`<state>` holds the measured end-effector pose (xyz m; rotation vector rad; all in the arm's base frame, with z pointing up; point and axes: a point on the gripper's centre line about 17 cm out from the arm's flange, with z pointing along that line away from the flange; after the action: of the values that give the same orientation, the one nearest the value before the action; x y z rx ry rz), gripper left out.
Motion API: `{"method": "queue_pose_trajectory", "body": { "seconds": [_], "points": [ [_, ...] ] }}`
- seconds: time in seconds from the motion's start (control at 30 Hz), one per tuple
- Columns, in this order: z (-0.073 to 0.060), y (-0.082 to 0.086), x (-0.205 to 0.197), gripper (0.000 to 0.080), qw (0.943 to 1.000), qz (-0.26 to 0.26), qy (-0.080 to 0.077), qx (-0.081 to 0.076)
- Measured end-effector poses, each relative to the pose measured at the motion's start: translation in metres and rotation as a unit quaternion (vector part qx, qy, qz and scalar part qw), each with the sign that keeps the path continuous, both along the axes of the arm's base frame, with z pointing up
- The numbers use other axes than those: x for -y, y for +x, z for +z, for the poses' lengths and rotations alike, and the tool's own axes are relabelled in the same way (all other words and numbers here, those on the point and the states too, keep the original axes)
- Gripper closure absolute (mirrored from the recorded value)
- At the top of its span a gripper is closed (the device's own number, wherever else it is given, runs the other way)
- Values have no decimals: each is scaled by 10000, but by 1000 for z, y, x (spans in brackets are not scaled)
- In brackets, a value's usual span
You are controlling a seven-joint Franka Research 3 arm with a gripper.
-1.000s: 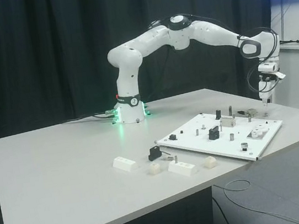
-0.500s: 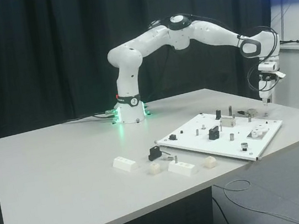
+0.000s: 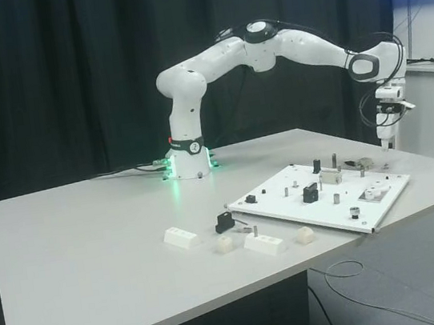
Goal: Remove round peg 4.
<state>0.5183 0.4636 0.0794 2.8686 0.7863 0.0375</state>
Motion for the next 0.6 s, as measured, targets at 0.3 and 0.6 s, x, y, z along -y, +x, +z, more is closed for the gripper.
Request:
{"method": "queue_pose_trajectory", "body": {
  "seconds": [0.3,0.6],
  "points": [
    [16,30,38,3,9993,-57,-316,186],
    [26,57,81,3,9986,-63,-480,199]
  ]
}}
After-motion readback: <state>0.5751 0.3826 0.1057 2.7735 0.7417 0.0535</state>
